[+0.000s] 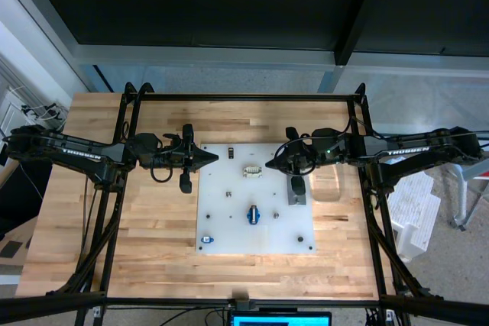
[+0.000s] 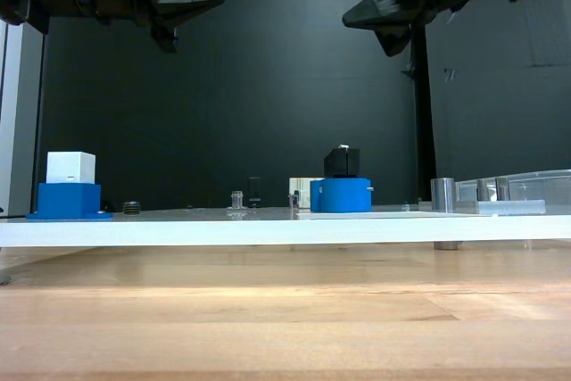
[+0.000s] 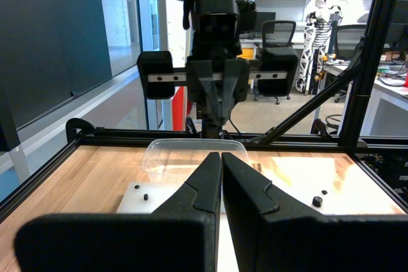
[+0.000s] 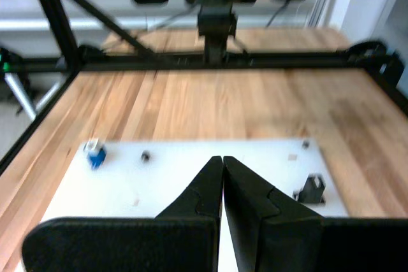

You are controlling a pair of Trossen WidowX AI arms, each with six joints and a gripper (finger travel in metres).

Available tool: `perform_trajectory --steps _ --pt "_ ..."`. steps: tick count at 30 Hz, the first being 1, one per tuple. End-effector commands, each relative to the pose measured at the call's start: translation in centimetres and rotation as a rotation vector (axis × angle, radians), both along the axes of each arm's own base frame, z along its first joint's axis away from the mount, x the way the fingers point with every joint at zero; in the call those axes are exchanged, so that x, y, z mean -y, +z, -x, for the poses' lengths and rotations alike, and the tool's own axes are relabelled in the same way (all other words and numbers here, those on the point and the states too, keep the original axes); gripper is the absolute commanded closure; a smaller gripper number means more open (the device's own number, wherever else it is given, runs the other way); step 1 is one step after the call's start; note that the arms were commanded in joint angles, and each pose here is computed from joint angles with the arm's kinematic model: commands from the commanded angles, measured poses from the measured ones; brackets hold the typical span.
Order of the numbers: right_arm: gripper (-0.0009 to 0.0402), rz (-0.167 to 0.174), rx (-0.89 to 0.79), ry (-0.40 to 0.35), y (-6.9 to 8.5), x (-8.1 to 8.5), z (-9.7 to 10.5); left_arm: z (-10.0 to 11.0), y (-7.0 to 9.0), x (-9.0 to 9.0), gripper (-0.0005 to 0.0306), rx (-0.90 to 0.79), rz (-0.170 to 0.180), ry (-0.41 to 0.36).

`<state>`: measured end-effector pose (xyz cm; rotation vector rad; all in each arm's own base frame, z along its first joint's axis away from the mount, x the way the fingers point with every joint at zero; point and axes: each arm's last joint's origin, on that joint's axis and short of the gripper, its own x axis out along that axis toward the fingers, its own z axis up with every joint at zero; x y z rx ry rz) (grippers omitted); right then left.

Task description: Remove the 16mm cylinder and place in the container

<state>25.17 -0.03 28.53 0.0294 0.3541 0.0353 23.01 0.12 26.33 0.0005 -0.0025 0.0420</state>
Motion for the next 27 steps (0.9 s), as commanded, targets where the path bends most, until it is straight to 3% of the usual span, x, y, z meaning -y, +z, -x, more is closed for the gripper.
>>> perform_trajectory --steps 1,7,14,17,27 --pt "0.0393 -0.001 -0.106 0.020 0.3 -0.6 0.3 0.0 0.0 0.0 0.0300 0.000 0.000 0.000" --pt "0.0393 -0.041 -0.264 0.035 0.8 -1.6 1.1 0.0 0.0 0.0 0.0300 0.000 0.000 0.000" --pt "0.0393 -0.040 -0.420 0.042 1.1 -3.1 1.4 0.0 0.0 0.0 0.0300 0.000 0.000 0.000" --pt "0.0393 -0.018 -0.506 0.040 1.0 -3.8 1.1 0.0 0.0 0.0 0.0300 0.001 0.000 0.000" --pt "0.0369 -0.009 -0.781 0.008 0.7 -5.4 -1.3 0.0 0.0 0.0 0.0300 0.000 0.000 0.000"
